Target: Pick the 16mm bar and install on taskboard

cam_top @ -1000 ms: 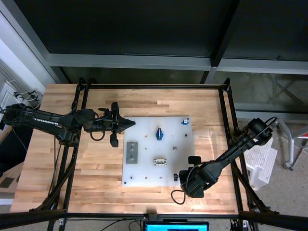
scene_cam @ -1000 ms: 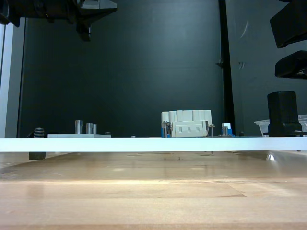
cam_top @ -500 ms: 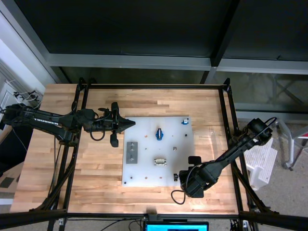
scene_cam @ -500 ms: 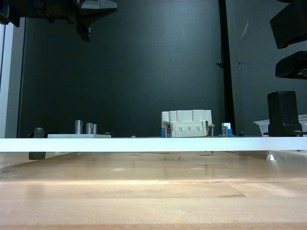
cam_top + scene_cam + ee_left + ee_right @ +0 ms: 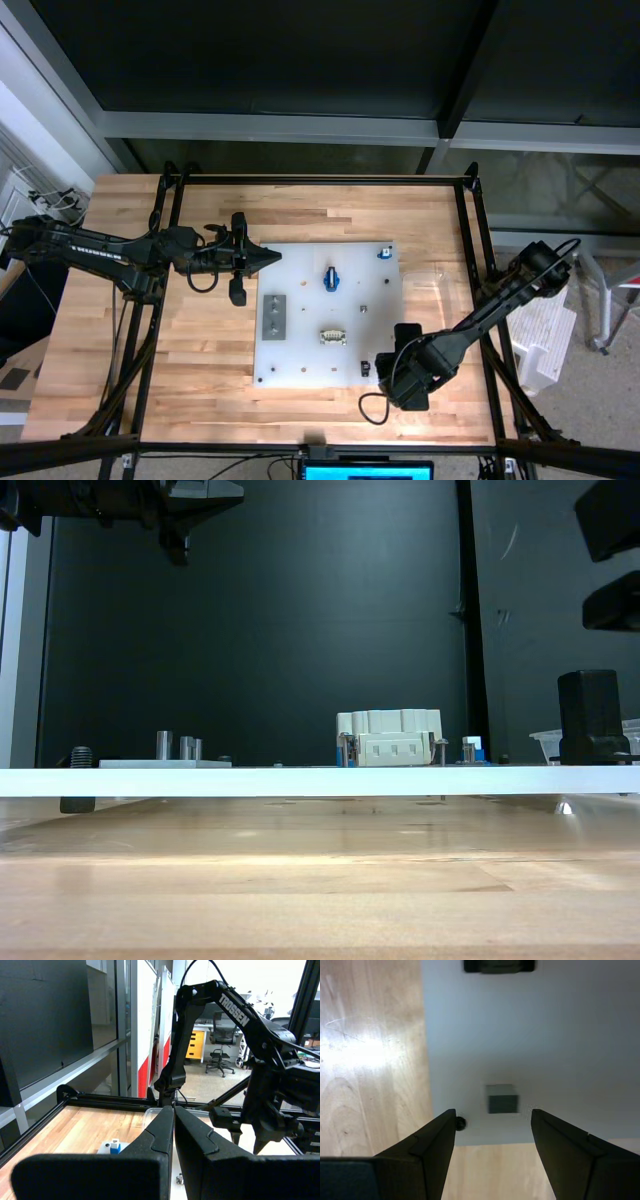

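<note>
The taskboard is lying on the table. Taking the board's centre in the high view as the dial, the left gripper is hanging over the 10 o'clock corner and the right gripper over the 5 o'clock edge. A block is sitting at 9 o'clock with bars standing in it; which is the 16mm bar I cannot tell.

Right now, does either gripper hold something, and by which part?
Nothing is held. Left gripper: shut, empty, above the far-left corner of the board. Right gripper: open above a grey block.
</note>
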